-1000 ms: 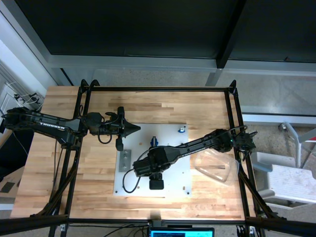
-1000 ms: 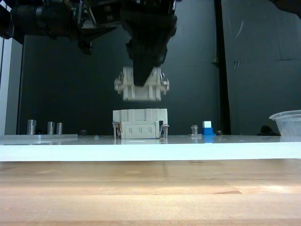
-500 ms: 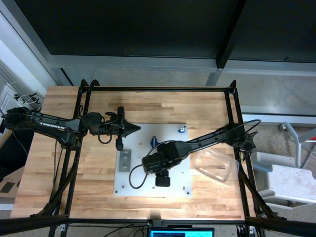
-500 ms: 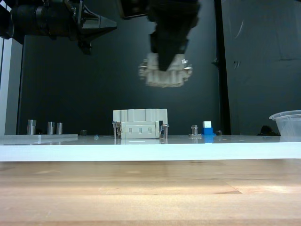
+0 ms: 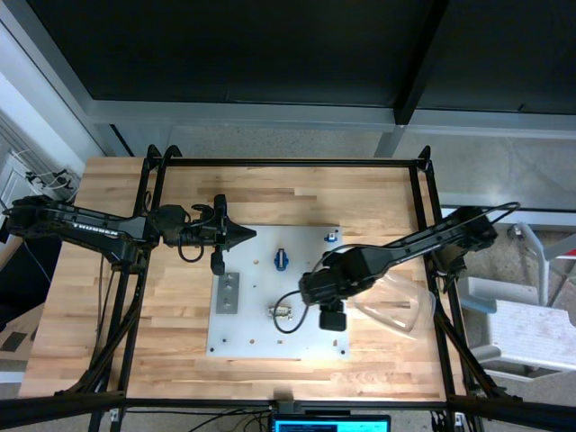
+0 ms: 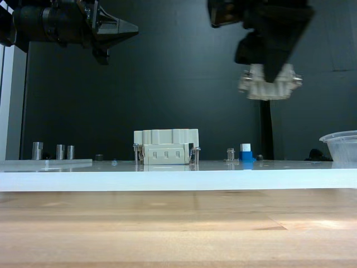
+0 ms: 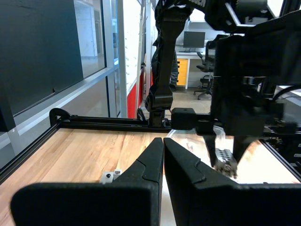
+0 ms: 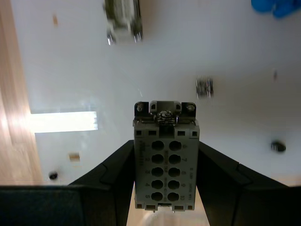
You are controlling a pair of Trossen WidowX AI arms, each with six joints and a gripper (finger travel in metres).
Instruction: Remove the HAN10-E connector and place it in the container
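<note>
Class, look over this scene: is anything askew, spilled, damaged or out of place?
Nothing stands out. The right end effector holds the small grey-and-beige HAN10-E connector level above the white board. The clear plastic container sits upright beside the board. The closed left end effector hovers over its far-left corner.

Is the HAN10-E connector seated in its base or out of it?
Out: right gripper holds the connector aloft, clear of the base; left gripper, shut, hovers by the board.
</note>
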